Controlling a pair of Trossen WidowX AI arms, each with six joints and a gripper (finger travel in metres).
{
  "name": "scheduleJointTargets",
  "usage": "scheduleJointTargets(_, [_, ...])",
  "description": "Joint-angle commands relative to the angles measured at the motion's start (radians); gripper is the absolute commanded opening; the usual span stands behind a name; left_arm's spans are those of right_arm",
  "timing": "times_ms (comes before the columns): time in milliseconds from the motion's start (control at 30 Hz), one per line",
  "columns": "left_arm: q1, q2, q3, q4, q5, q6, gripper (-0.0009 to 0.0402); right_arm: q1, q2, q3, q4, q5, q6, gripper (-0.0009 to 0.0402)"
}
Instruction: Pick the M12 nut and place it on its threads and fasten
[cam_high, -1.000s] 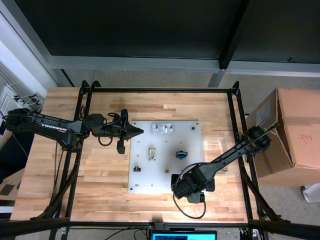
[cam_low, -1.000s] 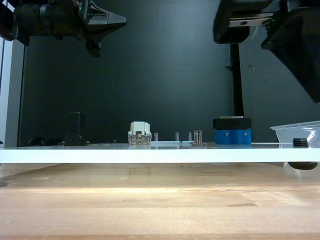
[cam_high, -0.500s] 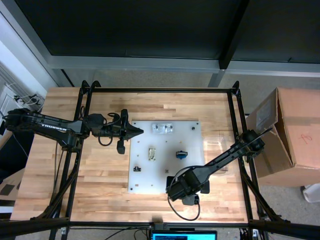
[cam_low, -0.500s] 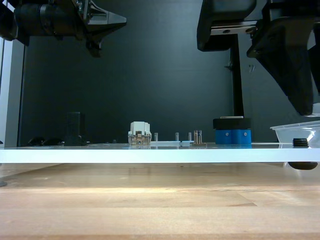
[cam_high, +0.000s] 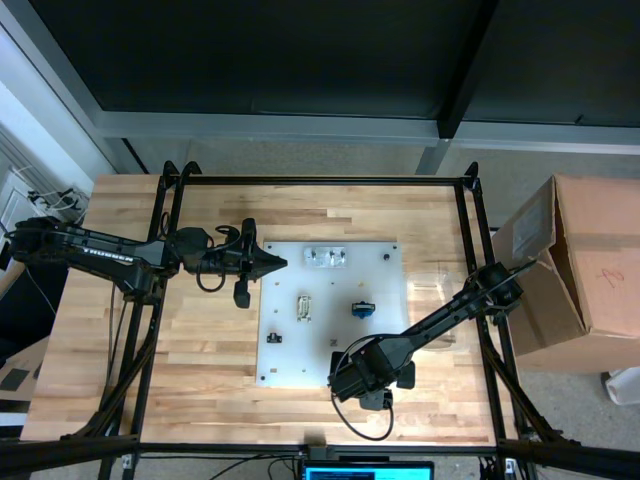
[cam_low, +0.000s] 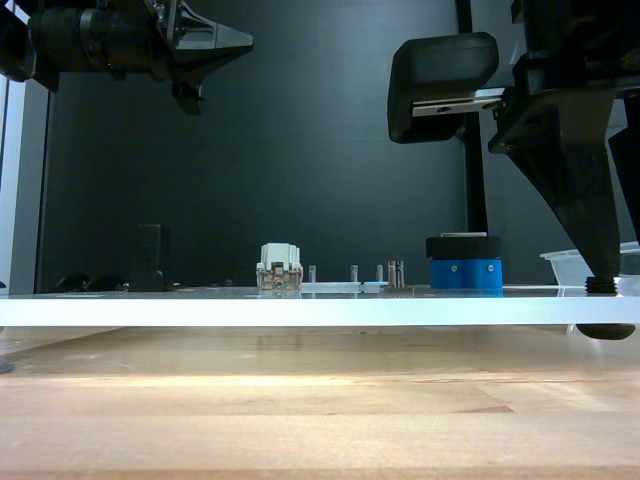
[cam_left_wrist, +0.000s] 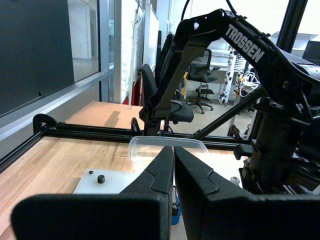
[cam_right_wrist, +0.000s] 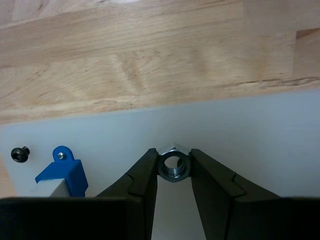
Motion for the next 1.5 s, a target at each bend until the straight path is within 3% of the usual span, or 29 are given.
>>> scheduleJointTargets(33, [0.000,0.000,0.000,0.000,0.000,0.000,0.0000,0.000,0.001,-0.003,0.002,0.000,0.019,0.0025])
scheduleJointTargets(267, [0.000,0.000,0.000,0.000,0.000,0.000,0.0000,0.000,0.001,-0.014,0.013,0.000,0.035,0.0024])
scheduleJointTargets(1167, [0.000,0.000,0.000,0.000,0.000,0.000,0.0000,-0.001,-0.034,-0.013,0.011,0.001,0.651,0.0023])
scheduleJointTargets(1500, [0.000,0.000,0.000,0.000,0.000,0.000,0.0000,-0.001,-0.071,-0.021,0.030,0.012,0.728,0.0023])
